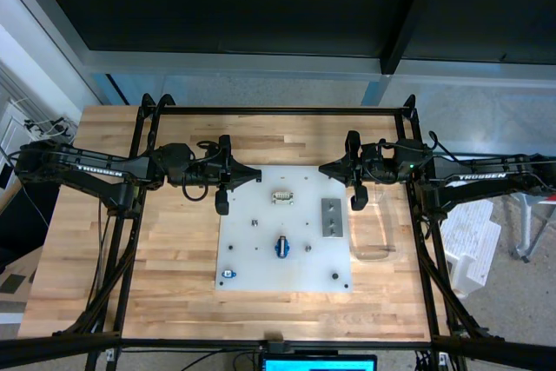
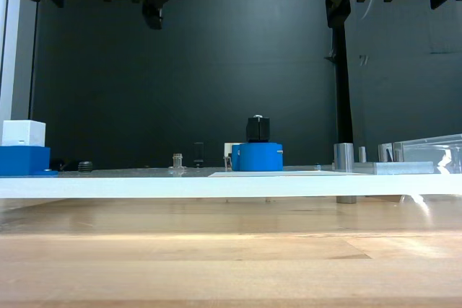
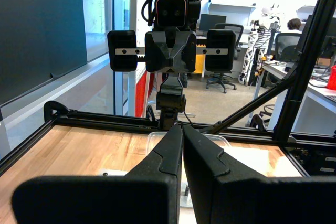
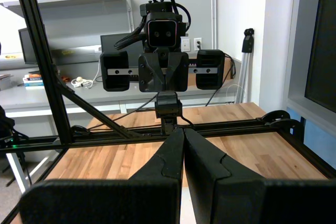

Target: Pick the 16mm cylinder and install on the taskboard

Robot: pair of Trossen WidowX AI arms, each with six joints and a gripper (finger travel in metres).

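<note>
Table: wood shows on every side of the board | taskboard: flat, centred | clear tray: just beside board's right edge, contents cannot be told | left gripper, right gripper: raised over board's far edge, tips facing, apart, each with fingers pressed together | 16mm cylinder: upright on board, right of blue connector

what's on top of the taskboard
The taskboard carries a grey metal block, a blue connector and a multi-pin socket. The shut left gripper and shut right gripper hang above its far corners, hiding what lies beneath.
</note>
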